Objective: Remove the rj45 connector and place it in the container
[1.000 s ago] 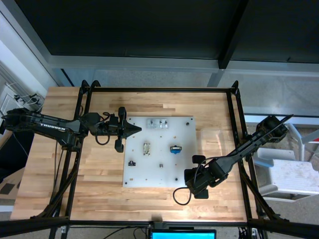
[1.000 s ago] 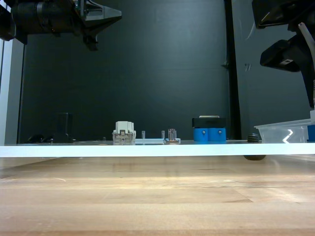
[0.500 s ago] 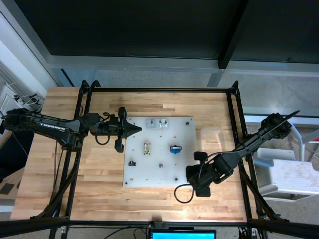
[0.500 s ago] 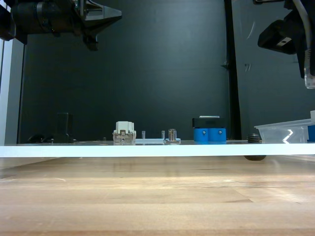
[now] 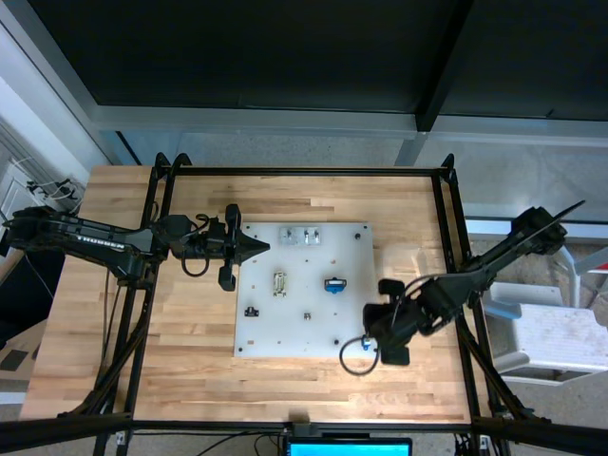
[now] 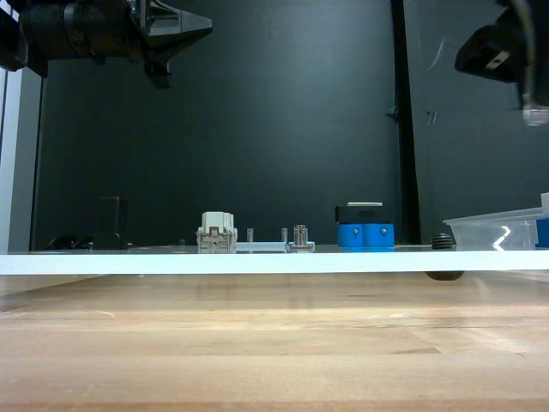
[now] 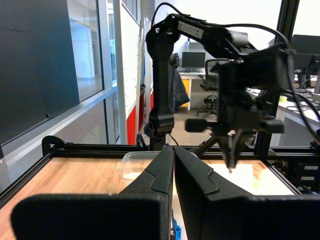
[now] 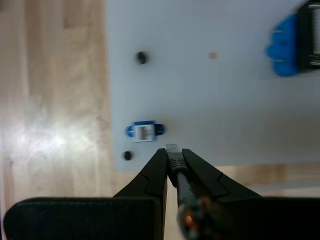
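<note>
The left arm [image 5: 85, 239] (lettering apparently reads "TROSSEN") holds the left gripper [image 5: 258, 247] over the left edge of the single white board [image 5: 285, 328], fingers pressed together, empty. The right gripper [image 5: 372, 338], raised over the board's near right corner, clamps the one rj45 connector [image 8: 173, 148], its cable [image 8: 186, 200] trailing. One clear container [image 6: 489, 217] rests right of the board.

Pale wooden plank table [image 5: 190, 370], black frame [image 5: 304, 172] along its far and side edges; flat on it near the middle a white square board [image 5: 285, 328], and just beside the board's right edge a clear plastic container [image 5: 407, 261] on the wood.
</note>
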Controlling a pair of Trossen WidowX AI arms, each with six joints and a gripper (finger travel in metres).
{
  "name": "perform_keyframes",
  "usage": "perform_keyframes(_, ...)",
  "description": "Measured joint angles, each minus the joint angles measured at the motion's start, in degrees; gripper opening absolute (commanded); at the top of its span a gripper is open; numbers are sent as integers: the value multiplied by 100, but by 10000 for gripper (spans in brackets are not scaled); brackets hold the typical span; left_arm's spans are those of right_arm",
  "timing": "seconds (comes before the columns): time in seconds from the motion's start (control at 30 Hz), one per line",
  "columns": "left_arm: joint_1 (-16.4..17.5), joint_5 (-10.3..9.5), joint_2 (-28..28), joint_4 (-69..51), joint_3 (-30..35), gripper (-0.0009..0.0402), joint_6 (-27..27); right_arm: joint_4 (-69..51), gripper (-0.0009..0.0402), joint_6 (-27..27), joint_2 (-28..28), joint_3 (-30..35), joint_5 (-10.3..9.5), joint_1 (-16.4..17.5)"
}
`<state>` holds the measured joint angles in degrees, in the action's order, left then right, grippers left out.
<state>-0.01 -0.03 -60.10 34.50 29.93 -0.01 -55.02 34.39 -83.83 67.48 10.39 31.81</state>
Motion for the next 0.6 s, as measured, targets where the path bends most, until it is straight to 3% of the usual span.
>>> perform_keyframes(0.33,0,-2,0,2,2,1,-2,-313,0,-151,992,-686,7,-896)
perform_keyframes(0.6,0,0,0,2,2,1,0,-560,0,-232,1620,-1248,50,-1204)
